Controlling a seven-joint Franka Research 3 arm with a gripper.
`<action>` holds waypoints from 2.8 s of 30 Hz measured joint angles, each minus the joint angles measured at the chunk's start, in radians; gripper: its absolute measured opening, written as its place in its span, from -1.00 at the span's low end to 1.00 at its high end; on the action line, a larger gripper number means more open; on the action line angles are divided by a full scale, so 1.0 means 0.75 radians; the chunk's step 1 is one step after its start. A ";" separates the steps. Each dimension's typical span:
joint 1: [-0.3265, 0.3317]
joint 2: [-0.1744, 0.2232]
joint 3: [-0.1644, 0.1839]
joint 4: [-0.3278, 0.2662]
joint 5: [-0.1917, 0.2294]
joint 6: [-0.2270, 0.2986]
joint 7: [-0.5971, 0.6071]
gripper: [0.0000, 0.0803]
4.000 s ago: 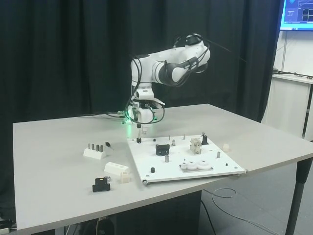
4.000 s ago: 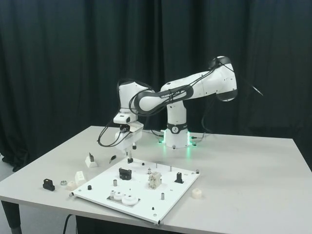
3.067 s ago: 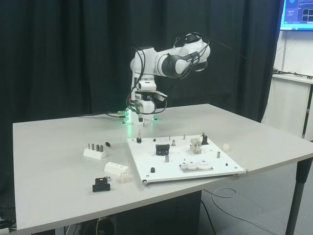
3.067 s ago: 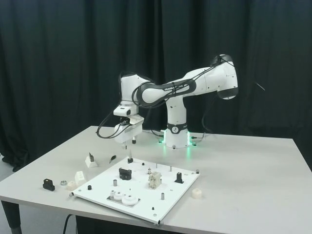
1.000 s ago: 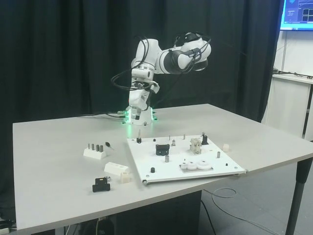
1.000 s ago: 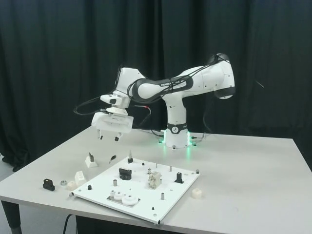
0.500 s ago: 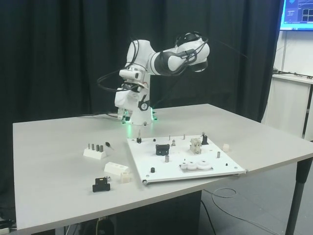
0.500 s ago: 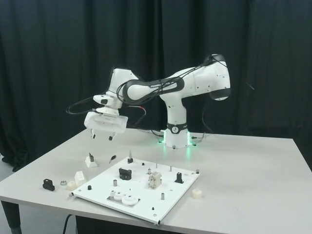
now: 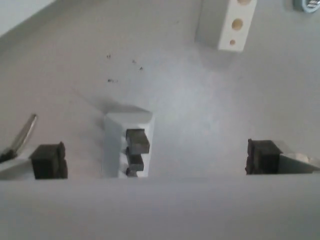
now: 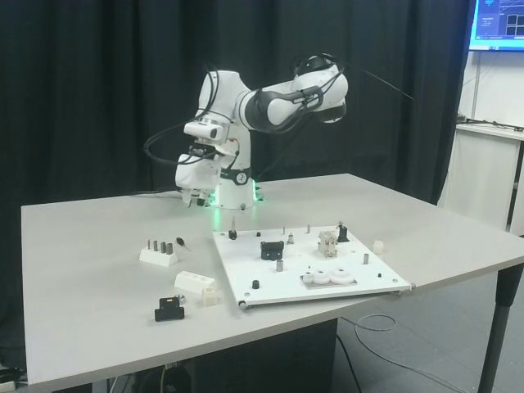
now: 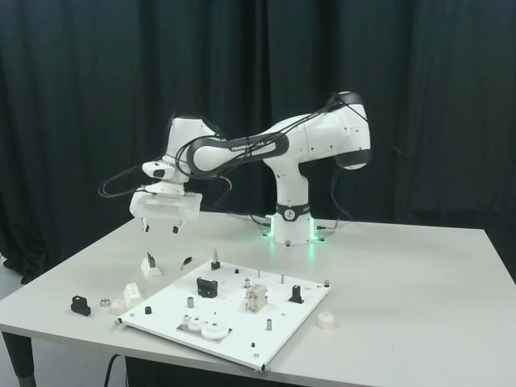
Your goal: Pick square peg 4.
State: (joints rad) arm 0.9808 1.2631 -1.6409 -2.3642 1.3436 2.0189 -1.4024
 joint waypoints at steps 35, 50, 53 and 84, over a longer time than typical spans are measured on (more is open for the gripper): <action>-0.420 0.055 0.196 0.323 -0.082 -0.172 0.065 0.99; -0.525 0.057 0.264 0.383 -0.107 -0.227 0.076 0.99; -0.534 0.057 0.277 0.383 -0.104 -0.227 0.083 0.99; -0.566 0.056 0.328 0.378 -0.046 -0.212 0.111 0.15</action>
State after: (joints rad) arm 0.5566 1.3052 -1.3948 -2.0807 1.3094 1.8596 -1.3190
